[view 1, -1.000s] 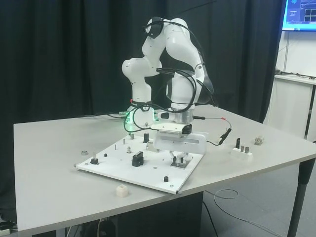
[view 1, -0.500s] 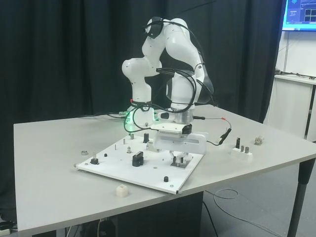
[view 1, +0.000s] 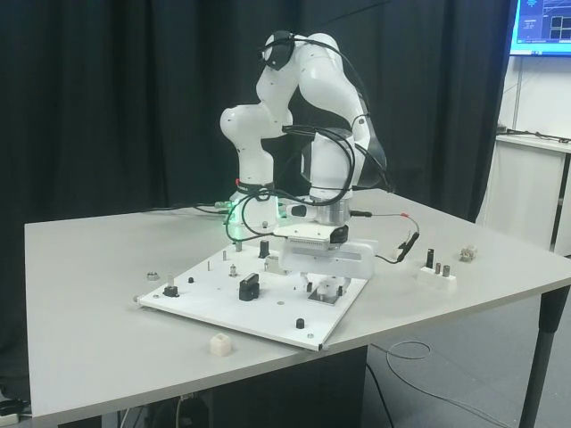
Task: Insert small gear.
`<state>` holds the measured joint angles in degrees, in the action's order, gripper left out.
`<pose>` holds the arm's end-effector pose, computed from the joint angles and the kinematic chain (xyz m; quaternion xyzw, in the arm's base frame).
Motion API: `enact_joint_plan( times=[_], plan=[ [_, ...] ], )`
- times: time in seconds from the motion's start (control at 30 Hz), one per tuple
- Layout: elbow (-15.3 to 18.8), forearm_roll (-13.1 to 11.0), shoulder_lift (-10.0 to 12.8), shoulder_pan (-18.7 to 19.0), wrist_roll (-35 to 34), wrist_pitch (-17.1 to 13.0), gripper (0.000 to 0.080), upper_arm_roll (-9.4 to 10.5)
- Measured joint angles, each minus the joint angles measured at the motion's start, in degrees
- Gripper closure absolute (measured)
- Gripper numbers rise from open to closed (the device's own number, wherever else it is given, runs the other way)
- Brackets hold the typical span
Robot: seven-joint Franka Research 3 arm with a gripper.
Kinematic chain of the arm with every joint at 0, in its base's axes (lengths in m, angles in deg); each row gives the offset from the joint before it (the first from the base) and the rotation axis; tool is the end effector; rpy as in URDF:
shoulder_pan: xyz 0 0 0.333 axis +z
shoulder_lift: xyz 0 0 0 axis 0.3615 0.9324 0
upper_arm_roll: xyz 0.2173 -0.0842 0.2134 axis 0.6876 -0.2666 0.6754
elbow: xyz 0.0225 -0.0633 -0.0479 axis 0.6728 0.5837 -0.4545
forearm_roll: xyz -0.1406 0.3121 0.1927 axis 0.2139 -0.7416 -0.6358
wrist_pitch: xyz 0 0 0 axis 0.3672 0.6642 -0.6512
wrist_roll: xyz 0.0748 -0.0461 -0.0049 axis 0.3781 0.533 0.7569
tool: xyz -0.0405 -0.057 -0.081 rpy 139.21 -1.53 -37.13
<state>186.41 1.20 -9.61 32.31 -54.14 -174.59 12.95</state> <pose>0.6510 -0.1330 0.2201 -0.7368 0.6756 -0.0261 0.0014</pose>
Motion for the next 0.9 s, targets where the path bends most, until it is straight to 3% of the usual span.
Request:
enact_joint_plan(
  times=[0.03, 0.17, 0.2, 0.33, 0.37, 0.67, 0.9],
  plan=[
    [-0.04, 0.04, 0.00, -0.01, 0.00, 0.00, 0.0236, 0.01],
    [-0.49, 0.29, 0.00, -0.03, 0.09, 0.10, 0.0236, 0.01],
    [-0.70, 0.39, 0.00, -0.03, 0.09, 0.28, 0.0062, 0.01],
    [-1.90, 0.70, -0.08, 0.01, 0.09, 1.68, 0.0062, 0.01],
    [-2.32, 0.71, -0.11, 0.03, 0.09, 2.18, 0.0015, 0.01],
    [-6.08, 0.71, -0.31, 0.34, -0.01, 6.93, 0.0006, 0.01],
    [-7.23, 0.71, -0.31, 0.72, -0.07, 8.06, 0.0003, 0.01]
  ],
)
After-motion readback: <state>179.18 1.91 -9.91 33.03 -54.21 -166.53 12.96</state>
